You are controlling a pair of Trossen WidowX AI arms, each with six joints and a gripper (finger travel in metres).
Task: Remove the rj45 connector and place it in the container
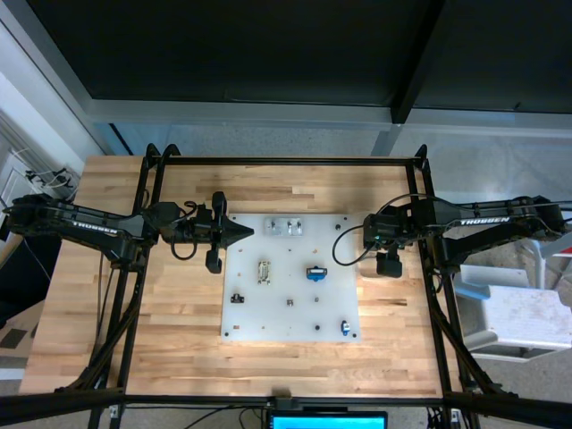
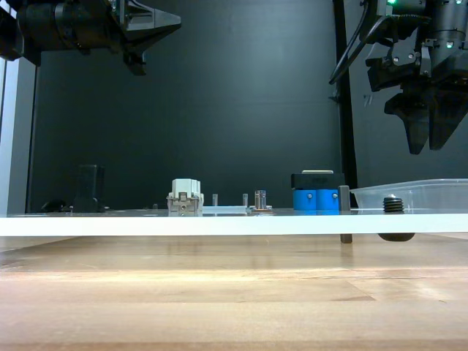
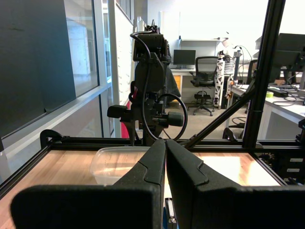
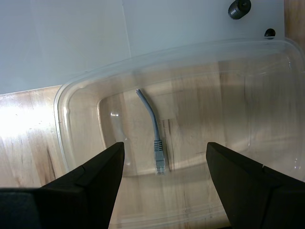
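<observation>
The rj45 connector (image 4: 159, 155), a grey plug on a short grey cable stub, lies flat on the floor of the clear container (image 4: 71, 129), which shows in the low view as a shallow tub (image 2: 420, 191) at the board's right. My right gripper (image 4: 163, 145) hangs open straight above it, fingers apart and empty; it shows over the table's right side (image 1: 389, 264) and high above the tub (image 2: 428, 146). My left gripper (image 1: 248, 232) is shut on nothing, held level and high at the board's left edge (image 2: 178, 20), pointing across towards the tub (image 3: 114, 164).
The white board (image 1: 268, 313) carries a beige connector (image 2: 184, 199), a blue block (image 2: 316, 197), small posts and a black knob (image 2: 393, 205). Black frame rails run along the table's edges. The right arm (image 3: 152, 95) stands over the tub.
</observation>
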